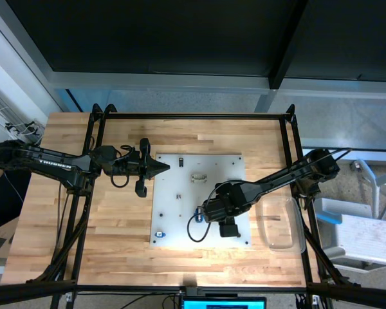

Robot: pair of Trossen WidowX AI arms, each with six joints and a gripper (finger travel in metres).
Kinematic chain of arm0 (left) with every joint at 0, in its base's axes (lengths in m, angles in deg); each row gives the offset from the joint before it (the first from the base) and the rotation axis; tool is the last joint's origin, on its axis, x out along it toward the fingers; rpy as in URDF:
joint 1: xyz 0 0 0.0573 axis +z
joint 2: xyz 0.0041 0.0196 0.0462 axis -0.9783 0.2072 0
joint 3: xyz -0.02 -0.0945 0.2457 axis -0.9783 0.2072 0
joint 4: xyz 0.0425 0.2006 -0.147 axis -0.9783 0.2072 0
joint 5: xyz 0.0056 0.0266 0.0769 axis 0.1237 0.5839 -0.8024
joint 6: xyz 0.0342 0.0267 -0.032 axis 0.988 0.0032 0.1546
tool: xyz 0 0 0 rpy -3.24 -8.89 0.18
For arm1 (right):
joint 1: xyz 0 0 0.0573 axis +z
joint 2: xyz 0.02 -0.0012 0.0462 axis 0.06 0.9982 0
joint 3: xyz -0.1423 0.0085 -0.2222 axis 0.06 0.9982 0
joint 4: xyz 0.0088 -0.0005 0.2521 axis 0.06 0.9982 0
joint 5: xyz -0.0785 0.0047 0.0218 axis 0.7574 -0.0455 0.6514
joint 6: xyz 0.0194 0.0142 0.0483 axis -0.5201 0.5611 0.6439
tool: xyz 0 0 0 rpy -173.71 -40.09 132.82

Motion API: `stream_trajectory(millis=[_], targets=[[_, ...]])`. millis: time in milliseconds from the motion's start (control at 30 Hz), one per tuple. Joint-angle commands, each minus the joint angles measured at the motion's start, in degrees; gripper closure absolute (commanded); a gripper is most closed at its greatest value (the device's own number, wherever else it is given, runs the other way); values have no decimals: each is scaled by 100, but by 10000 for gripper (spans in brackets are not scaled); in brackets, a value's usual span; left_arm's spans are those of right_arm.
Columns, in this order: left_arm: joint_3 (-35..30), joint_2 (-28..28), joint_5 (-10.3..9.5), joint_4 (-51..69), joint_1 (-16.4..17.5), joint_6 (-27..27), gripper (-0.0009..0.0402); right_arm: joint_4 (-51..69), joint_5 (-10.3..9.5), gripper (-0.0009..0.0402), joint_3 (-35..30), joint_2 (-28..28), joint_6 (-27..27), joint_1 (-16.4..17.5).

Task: Pick the 16mm cylinder and place it in the container

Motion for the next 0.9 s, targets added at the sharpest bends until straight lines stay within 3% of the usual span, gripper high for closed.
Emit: stream_trajectory(millis=[33,900], targets=[[-2,2,2,0,0,0,393,-105,2,208,2,116,0,0],[-2,2,0,-2,2,0,393,-699,0,208,400,284,4,2]])
